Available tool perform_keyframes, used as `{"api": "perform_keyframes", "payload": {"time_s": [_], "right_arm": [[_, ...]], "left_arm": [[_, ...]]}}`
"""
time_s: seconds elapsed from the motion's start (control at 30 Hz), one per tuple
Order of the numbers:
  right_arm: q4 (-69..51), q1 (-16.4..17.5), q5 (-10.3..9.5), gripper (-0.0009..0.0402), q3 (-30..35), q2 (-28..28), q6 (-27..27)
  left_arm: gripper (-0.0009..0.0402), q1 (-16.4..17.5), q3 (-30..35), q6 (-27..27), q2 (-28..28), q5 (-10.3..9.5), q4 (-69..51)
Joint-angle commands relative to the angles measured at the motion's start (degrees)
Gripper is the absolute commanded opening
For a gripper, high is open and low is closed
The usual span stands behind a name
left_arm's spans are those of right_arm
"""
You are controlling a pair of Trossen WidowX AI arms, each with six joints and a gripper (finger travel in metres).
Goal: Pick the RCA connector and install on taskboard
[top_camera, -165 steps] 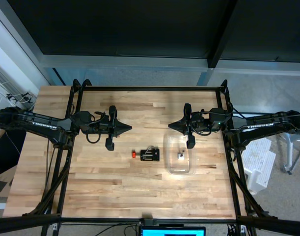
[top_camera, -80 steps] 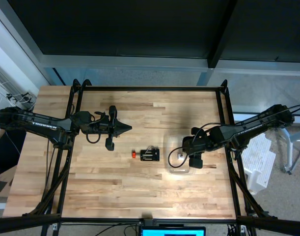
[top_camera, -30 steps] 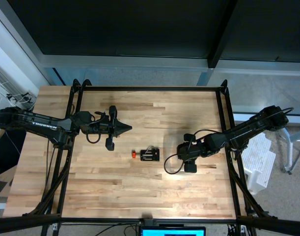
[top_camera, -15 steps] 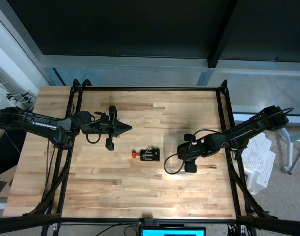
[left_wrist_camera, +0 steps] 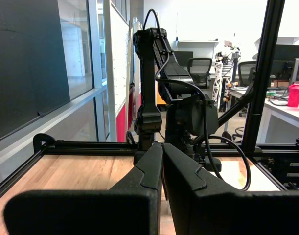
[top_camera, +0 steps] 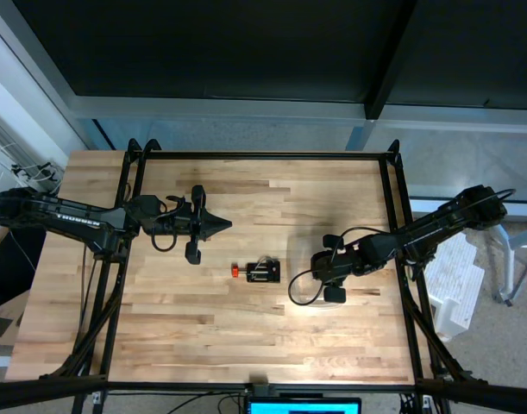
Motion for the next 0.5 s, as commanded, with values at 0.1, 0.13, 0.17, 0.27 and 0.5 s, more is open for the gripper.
{"api": "perform_keyframes", "payload": {"time_s": [0.1,0.13,0.17,0.27,0.5], "right_arm": [[0.2,0.02,0.0,0.0091,-0.11,0.0,0.17],[0.2,0.02,0.0,0.0087,-0.11,0.0,0.15],[0.2,0.02,0.0,0.0083,-0.11,0.0,0.15],[0.22,0.02,0.02,0.0071,-0.11,0.0,0.13],[0.2,0.02,0.02,0.0046,-0.11,0.0,0.11]], "left_arm": [[0.0,0.0,0.02,0.02,0.0,0.02,0.0],[0.0,0.0,0.02,0.0,0.0,0.02,0.0],[0.0,0.02,0.02,0.02,0.0,0.02,0.0],[0.0,0.0,0.02,0.0,0.0,0.02,0.0],[0.0,0.0,0.02,0.02,0.0,0.02,0.0]]}}
